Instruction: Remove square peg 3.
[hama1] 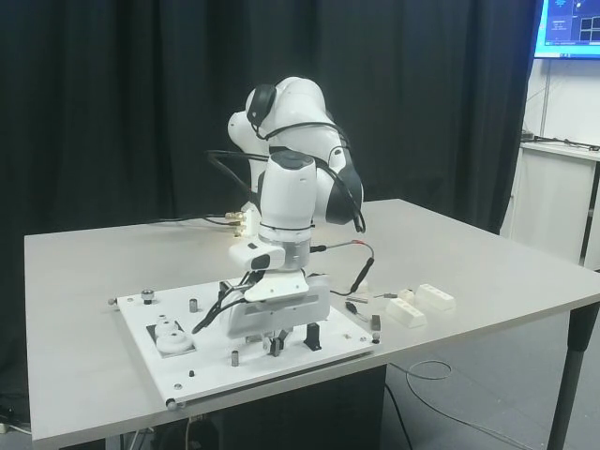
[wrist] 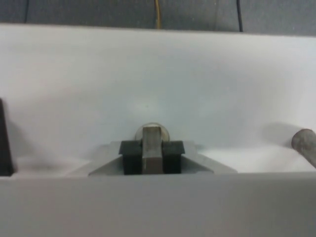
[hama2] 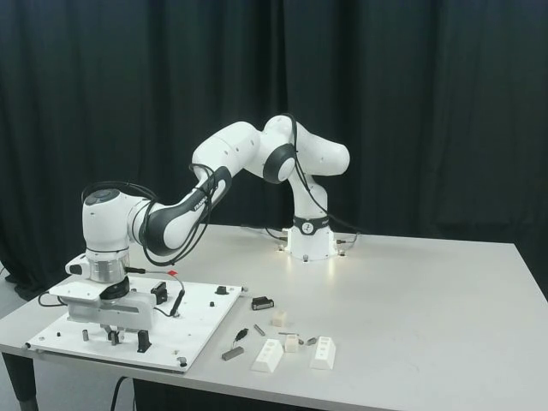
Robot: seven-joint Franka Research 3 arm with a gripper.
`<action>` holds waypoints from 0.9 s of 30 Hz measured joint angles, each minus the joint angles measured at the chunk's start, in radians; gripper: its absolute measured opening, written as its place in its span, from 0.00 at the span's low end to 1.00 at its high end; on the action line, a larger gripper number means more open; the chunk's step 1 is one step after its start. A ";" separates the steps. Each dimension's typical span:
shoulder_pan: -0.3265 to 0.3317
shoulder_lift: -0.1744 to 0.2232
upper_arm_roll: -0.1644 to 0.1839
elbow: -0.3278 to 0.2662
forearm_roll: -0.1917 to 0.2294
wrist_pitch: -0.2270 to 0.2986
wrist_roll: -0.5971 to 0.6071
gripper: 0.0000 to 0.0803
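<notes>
In the wrist view a grey square peg [wrist: 152,148] stands upright between the two black pads [wrist: 130,155] of my gripper [wrist: 152,157]. The pads press against both of its sides, so the gripper is shut on it. Behind the peg's top a round grey rim shows. In the first room view the gripper [hama1: 275,345] points straight down at the front part of the white board [hama1: 211,370], with its fingertips at the board's surface. The second room view has the gripper [hama2: 110,336] low over the same board [hama2: 184,330]. I cannot tell whether the peg's base is still in its hole.
Small grey pegs [hama1: 193,305] and a white round part [hama1: 172,339] stand on the board, with a black post [hama1: 312,337] just right of the gripper. White blocks [hama1: 409,310] lie on the grey table beside the board. A grey round peg [wrist: 304,144] stands near the gripper.
</notes>
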 joint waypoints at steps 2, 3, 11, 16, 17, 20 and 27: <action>0.000 -0.002 0.000 0.000 0.000 -0.002 0.002 0.09; 0.000 -0.003 0.000 0.000 0.000 -0.003 0.002 0.09; 0.000 -0.009 0.000 0.000 -0.001 -0.011 -0.020 0.09; 0.000 -0.009 0.000 0.000 -0.001 -0.011 -0.020 0.09; 0.000 -0.009 0.000 0.000 -0.001 -0.011 -0.020 0.09; -0.001 -0.008 0.000 0.000 -0.001 -0.011 -0.020 0.09; -0.001 -0.010 0.000 0.000 0.000 -0.012 0.007 0.09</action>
